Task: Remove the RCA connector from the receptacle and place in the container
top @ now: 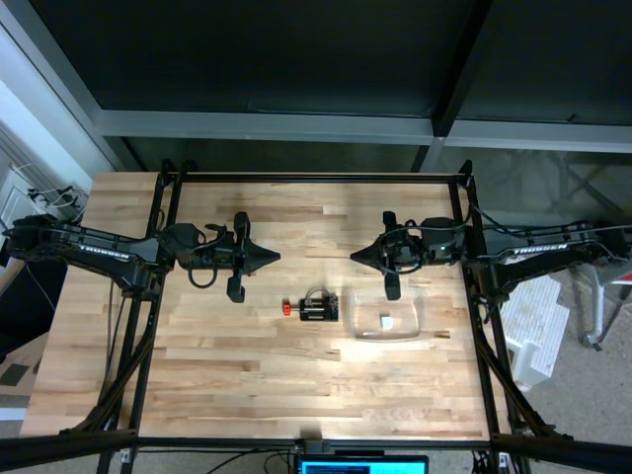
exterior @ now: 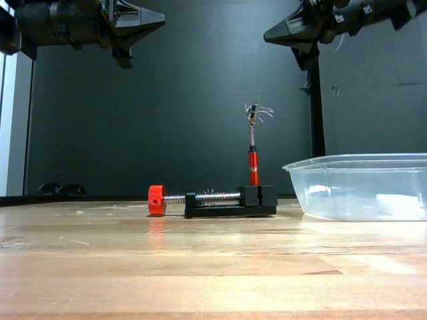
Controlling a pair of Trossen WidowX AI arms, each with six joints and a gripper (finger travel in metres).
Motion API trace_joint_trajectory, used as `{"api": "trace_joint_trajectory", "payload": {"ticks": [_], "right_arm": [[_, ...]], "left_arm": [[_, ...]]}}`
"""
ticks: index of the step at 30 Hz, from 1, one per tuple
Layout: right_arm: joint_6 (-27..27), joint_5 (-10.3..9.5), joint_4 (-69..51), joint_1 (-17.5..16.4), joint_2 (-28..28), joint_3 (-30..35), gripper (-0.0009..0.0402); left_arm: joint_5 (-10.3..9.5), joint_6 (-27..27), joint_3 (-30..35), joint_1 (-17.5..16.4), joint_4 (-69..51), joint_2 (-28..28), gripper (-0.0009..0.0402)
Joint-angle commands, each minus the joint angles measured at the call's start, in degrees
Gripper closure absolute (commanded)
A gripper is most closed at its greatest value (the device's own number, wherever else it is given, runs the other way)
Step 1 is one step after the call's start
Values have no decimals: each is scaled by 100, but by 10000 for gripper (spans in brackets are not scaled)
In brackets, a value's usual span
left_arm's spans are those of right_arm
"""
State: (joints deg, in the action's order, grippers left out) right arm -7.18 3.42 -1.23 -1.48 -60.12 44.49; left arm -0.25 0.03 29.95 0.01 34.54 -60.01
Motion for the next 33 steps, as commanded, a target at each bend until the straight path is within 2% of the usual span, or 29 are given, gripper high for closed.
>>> {"api": "trace_joint_trajectory", "payload": {"ticks": [1, 7, 11, 21, 24, 29, 33], "right_arm": [[-166, 4, -1097, -70, -236, 557, 393], [-393, 9, -2684, -109, -883, 1464, 393], [-348, 2, -3368, -144, -1340, 1937, 393], [-227, 7, -4079, -457, -2404, 2656, 390], [-240, 13, -4225, -538, -2732, 2857, 371], [-264, 31, -4275, -579, -3150, 3082, 315], [-258, 155, -4358, -614, -3434, 3217, 268]], "left_arm": [[0, 0, 0, 0, 0, 0, 393], [2, 0, 0, -2, 0, 0, 393], [2, 0, 0, -2, 0, 0, 393], [2, 0, 0, 0, 0, 0, 393], [2, 0, 0, 0, 0, 0, 393], [2, 0, 0, -2, 0, 0, 393], [2, 0, 0, -2, 0, 0, 393]]}}
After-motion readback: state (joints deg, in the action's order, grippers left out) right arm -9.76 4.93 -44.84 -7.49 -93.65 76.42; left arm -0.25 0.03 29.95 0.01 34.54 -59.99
